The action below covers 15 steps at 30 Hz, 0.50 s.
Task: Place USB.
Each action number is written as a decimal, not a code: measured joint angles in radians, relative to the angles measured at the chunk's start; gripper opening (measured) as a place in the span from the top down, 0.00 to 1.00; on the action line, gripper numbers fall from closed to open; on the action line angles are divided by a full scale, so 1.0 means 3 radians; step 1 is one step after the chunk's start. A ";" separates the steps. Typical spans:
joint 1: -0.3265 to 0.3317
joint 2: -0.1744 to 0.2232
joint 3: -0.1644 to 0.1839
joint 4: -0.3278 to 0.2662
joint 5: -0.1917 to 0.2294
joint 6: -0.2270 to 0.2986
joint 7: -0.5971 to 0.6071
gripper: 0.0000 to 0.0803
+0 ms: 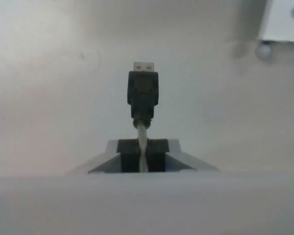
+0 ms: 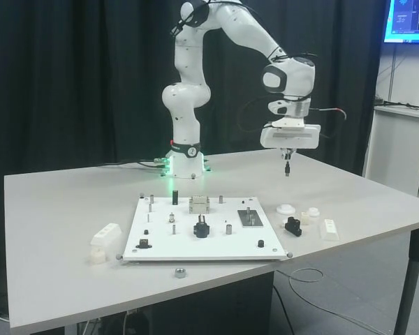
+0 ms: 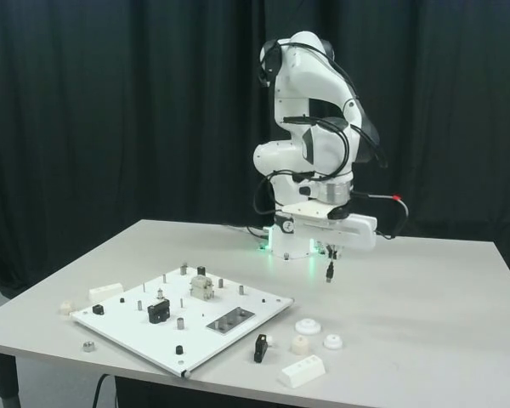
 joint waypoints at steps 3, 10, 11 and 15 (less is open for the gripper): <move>0.0011 0.0070 0.0005 0.0037 0.0001 0.0063 0.0029 0.97; 0.0020 0.0232 0.0006 0.0157 0.0018 0.0119 0.0110 0.97; 0.0020 0.0253 0.0006 0.0178 0.0019 0.0123 0.0119 0.97; 0.0020 0.0333 0.0006 0.0266 0.0020 0.0126 0.0146 0.97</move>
